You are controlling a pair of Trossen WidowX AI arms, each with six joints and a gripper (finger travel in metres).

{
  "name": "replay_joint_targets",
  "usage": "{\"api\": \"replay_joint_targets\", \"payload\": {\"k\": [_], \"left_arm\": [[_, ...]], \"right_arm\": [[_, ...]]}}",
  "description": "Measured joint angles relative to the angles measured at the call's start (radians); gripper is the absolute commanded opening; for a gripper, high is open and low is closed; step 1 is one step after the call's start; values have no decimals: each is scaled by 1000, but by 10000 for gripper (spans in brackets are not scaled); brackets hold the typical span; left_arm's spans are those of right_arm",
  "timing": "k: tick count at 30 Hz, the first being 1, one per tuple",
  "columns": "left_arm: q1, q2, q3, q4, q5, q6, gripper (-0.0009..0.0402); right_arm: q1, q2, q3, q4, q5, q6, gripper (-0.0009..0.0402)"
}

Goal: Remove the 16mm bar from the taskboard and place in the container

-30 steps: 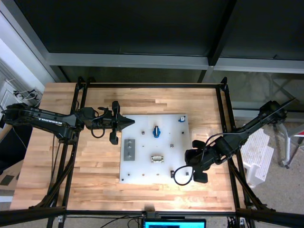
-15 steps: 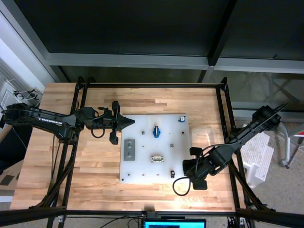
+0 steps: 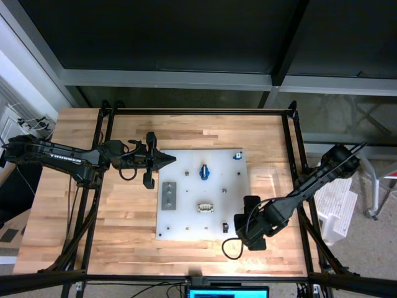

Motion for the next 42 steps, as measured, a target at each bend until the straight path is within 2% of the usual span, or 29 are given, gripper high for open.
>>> {"api": "replay_joint_targets", "payload": {"k": [5, 14, 29, 42], "left_arm": [[0, 0, 0, 0, 0, 0, 0], [0, 0, 0, 0, 0, 0, 0], [0, 0, 0, 0, 0, 0, 0], [0, 0, 0, 0, 0, 0, 0]], "right_arm": [[8, 40, -2, 29, -2, 0, 252], [12, 60, -21, 59, -2, -17, 216], [14, 59, -28, 69, -2, -19, 101], [14, 50, -29, 69, -2, -22, 31]]}}
